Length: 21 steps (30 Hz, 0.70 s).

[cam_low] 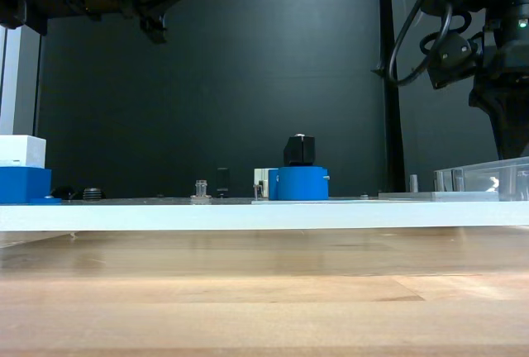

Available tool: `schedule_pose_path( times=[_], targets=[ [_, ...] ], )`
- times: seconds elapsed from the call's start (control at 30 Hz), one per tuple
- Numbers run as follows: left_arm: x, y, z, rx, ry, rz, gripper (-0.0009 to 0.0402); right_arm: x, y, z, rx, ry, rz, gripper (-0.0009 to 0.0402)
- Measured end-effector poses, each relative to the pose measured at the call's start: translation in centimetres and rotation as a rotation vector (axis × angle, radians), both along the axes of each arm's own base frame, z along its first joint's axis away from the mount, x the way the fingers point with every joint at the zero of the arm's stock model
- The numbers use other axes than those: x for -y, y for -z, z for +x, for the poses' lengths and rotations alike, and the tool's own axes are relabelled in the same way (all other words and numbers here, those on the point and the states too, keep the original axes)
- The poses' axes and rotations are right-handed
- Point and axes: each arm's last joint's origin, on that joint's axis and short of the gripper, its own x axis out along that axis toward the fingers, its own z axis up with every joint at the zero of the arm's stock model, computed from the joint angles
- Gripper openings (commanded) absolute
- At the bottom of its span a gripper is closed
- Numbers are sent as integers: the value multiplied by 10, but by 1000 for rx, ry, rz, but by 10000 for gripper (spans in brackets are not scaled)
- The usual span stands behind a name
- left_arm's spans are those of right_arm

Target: Pick the 16mm cylinder and place it in the container

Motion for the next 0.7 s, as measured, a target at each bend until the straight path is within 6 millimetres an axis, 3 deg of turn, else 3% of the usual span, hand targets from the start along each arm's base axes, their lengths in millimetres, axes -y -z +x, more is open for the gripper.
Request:
schedule_pose_path(
  times=[0.7],
  targets=[
    [0,0,0,0,0,0,0,-2,10,2,41,24,-1,22]
  ],
)
